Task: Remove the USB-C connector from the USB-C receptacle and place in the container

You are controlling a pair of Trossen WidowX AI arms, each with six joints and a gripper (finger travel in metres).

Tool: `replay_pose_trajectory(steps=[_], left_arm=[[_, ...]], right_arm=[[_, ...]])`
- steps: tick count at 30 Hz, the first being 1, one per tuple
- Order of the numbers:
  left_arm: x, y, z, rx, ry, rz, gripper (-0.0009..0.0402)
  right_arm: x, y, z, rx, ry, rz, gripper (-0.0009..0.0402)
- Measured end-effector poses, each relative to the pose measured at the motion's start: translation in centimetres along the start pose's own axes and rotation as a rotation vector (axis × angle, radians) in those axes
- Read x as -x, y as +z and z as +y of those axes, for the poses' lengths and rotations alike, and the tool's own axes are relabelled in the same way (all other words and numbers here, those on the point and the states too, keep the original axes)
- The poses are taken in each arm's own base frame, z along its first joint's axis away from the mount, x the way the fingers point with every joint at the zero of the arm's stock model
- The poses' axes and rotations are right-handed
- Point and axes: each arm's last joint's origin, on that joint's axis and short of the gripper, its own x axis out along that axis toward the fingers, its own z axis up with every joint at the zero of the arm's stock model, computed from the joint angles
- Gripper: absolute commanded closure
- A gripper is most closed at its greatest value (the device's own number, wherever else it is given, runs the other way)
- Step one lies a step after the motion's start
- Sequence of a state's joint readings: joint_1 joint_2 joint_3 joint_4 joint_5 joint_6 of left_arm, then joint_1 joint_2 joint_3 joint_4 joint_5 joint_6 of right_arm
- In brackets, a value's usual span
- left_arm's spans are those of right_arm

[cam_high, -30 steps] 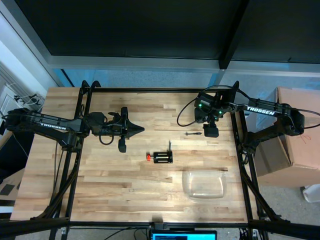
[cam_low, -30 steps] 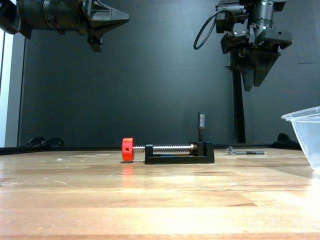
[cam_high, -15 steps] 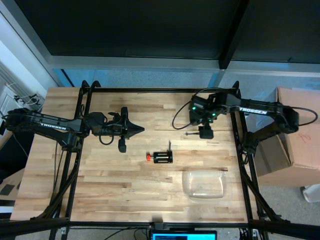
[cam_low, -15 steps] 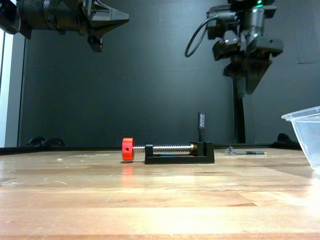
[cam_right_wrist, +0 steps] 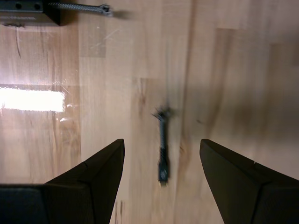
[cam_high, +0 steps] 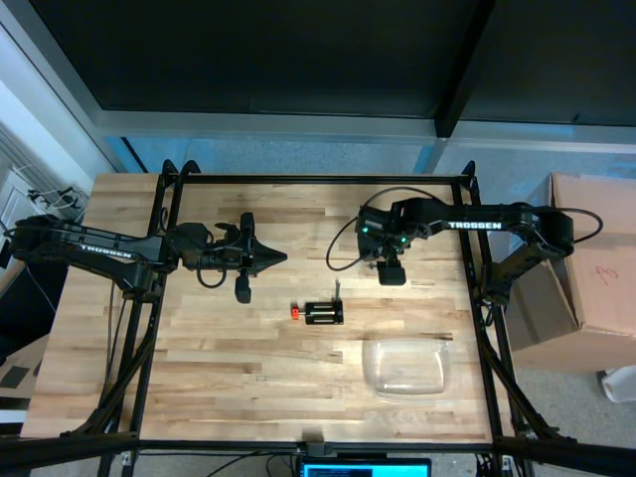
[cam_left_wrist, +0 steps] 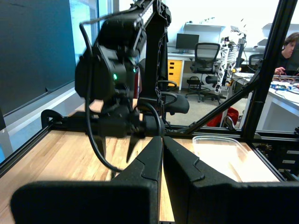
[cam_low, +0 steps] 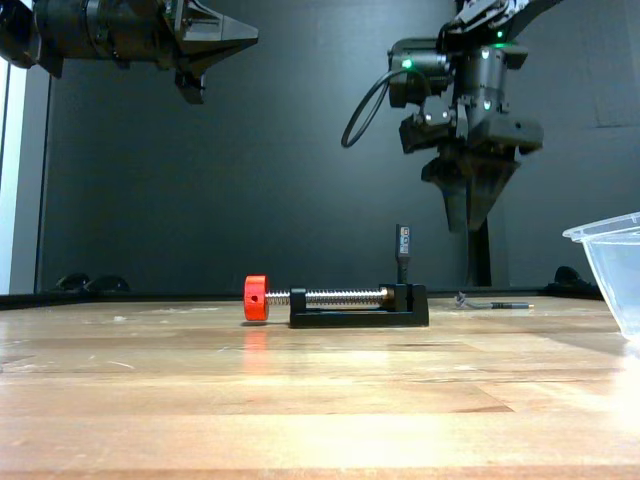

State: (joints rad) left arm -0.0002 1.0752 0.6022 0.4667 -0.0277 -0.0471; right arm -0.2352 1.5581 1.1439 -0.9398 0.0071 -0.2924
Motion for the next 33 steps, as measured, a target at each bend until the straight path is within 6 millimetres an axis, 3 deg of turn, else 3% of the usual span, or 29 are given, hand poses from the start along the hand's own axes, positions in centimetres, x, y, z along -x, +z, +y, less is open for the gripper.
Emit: replay_pose_trajectory(steps=[13, 24, 33], left_arm=[[0.0, 0.0, 0.0, 0.0, 0.0, -0.001, 0.0393], [0.0, 0.0, 0.0, 0.0, 0.0, 0.0, 0.0393], [0.0, 0.0, 0.0, 0.0, 0.0, 0.0, 0.0393]], right_arm=[[-3.3, -0.8, 0.5, 0.009, -0.007, -0.053, 0.0169], [-4.3, -1.2, 0.6, 0.011, -0.011, -0.068, 0.0169], [-6.8, -1.0, 0.5, 0.016, 0.014, 0.009, 0.0169]])
